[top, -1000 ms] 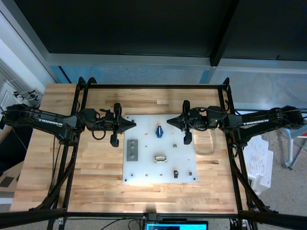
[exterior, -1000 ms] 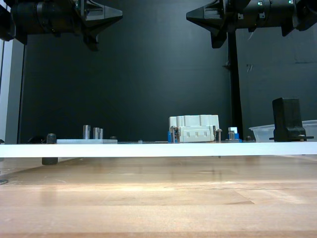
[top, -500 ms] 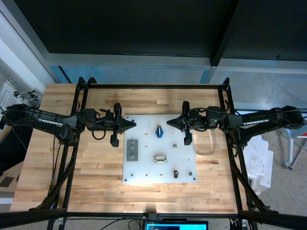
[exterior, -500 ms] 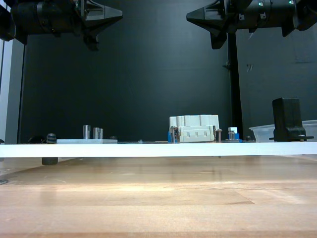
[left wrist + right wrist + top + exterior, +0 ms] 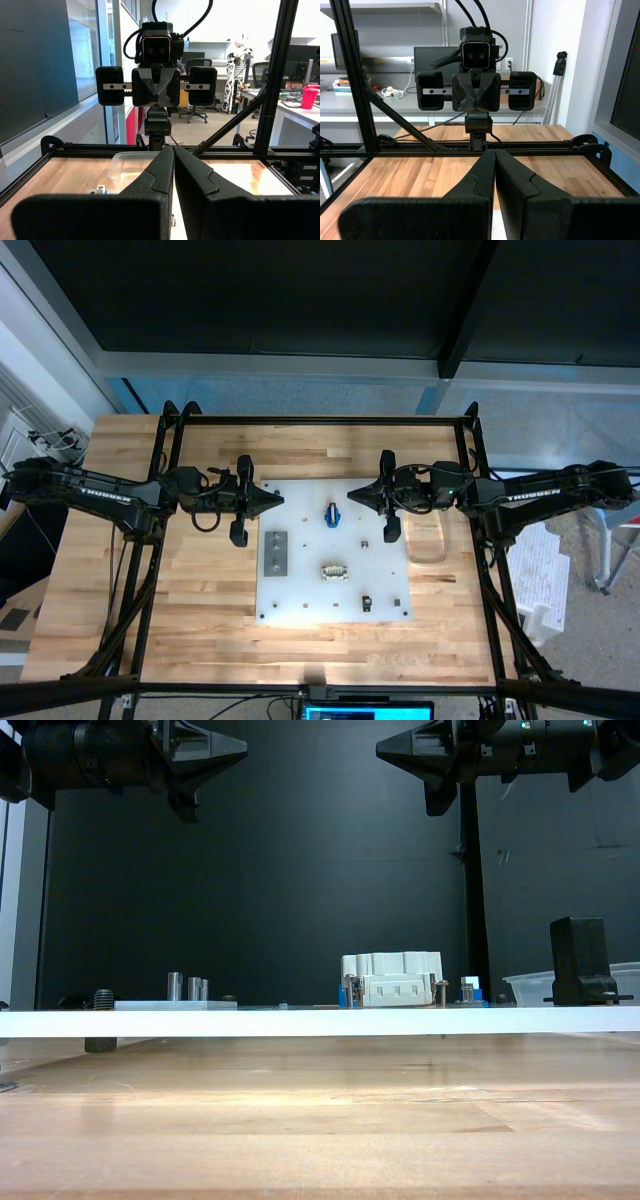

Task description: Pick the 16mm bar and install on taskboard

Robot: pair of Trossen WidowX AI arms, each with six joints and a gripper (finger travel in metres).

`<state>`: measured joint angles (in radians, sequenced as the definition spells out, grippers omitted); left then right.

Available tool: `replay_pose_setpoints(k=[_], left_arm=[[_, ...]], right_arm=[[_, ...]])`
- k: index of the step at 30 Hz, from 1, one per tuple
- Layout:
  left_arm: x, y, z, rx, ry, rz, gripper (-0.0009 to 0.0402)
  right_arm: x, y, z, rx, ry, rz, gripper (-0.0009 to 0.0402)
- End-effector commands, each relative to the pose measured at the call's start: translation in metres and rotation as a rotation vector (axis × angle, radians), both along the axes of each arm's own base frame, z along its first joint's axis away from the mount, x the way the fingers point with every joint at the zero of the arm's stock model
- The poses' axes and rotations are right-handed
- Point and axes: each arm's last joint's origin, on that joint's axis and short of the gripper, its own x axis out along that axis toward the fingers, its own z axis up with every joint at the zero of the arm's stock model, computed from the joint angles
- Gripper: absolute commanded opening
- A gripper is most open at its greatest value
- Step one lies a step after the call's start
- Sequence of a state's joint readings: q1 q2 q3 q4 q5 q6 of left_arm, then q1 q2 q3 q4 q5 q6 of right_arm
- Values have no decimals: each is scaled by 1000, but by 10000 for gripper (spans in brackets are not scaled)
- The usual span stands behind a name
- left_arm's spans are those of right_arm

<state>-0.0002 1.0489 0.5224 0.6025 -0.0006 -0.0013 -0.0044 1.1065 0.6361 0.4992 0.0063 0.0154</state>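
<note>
I cannot find the 16mm bar for sure among the small parts on the taskboard (image 5: 300,575), which lies on the tabletop (image 5: 190,600). My left hand (image 5: 272,497) and right hand (image 5: 355,496) hover above its far edge, both closed, tips facing each other.

A pale butcher-block table (image 5: 200,600) fills the middle of the high view, with a dark panel (image 5: 280,300) across the top and grey floor (image 5: 300,395) just below it; in the low view a black backdrop (image 5: 300,870) stands behind the table. The left wrist view shows a bright office with a glass wall (image 5: 90,55), swivel chairs (image 5: 197,107) and a red bin (image 5: 310,96) on a desk (image 5: 300,112). The right wrist view shows a white wall (image 5: 555,30), a dark monitor (image 5: 432,57) on a grey desk (image 5: 350,102), and a tripod (image 5: 559,75).
</note>
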Motion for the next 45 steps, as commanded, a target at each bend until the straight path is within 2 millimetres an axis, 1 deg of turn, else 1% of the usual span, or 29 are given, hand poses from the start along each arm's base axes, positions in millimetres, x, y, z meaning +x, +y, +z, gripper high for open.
replay_pose_setpoints(k=[1,28,35,45], left_arm=[[0,0,0,0,-1,0,0],[0,0,0,0,-1,0,0],[0,0,0,0,-1,0,0],[0,0,0,0,-1,0,0]], right_arm=[[0,0,1,-2,-3,0,0],[0,0,0,-2,2,0,0],[0,0,-4,-1,45,0,0],[0,0,-4,-1,47,0,0]])
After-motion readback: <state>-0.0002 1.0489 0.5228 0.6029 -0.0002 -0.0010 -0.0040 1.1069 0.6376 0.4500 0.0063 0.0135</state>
